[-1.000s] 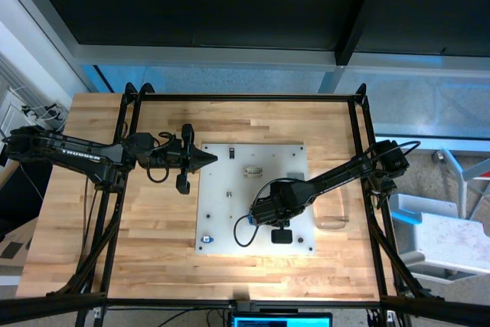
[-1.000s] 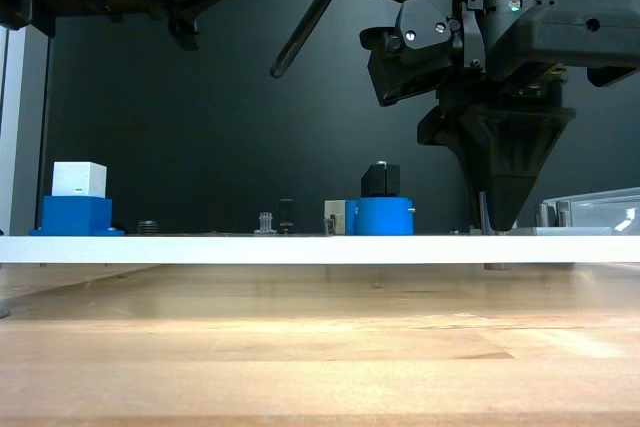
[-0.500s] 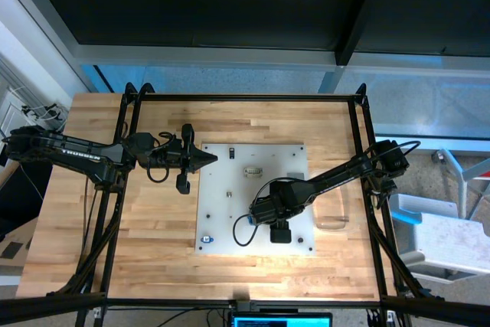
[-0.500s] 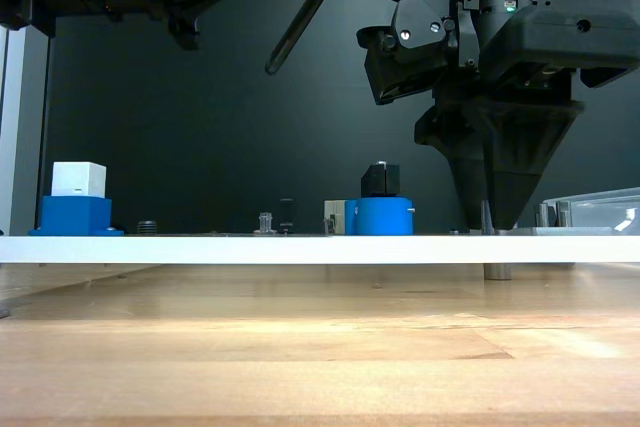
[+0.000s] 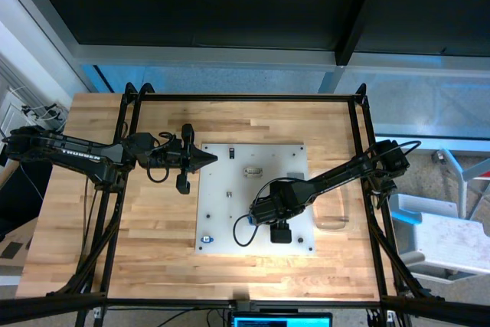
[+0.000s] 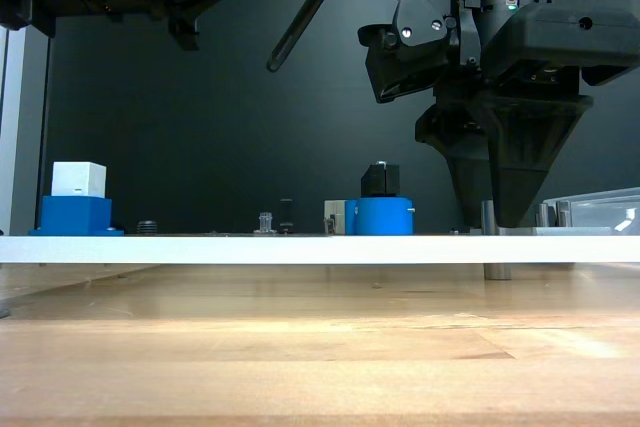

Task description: Pick the 16mm cylinder and place it in the taskboard

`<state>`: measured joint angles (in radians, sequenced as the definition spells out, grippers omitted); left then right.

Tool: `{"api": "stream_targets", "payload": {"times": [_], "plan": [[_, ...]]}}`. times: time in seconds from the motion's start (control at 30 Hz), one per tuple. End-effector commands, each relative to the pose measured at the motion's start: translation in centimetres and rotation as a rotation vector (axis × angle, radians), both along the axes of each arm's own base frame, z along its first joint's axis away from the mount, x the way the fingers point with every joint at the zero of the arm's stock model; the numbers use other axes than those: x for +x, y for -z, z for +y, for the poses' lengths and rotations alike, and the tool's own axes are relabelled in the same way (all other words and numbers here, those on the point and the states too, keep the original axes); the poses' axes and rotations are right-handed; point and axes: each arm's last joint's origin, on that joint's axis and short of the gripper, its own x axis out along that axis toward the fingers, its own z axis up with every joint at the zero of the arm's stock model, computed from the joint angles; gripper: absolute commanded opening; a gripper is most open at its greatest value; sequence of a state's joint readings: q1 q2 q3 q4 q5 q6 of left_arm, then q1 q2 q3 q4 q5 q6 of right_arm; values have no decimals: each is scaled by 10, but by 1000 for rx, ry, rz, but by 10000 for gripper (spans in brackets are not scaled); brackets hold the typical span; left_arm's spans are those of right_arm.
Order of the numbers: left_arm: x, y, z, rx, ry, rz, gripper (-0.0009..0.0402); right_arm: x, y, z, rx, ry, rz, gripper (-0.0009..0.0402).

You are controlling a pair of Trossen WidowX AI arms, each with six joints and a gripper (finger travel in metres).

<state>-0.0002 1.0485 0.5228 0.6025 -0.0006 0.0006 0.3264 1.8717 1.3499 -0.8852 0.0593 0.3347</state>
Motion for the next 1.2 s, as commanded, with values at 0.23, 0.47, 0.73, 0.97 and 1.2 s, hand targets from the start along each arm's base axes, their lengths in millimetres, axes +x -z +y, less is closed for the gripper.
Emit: {"api": "stream_targets", "payload": {"times": [0.23,0.47,0.73,0.97,1.2], "plan": [[0,0,0,0,0,0,0,0,-1,0,1,-2,-5,252],[0,0,0,0,0,0,0,-3,-9,0,17,-4,-22,252],[0,0,0,0,0,0,0,-7,-20,-1,24,-4,-43,252],[0,0,0,0,0,0,0,-10,-28,-2,30,-7,-62,252],[0,0,0,0,0,0,0,-13,-36,-4,35,-7,-78,252]]}}
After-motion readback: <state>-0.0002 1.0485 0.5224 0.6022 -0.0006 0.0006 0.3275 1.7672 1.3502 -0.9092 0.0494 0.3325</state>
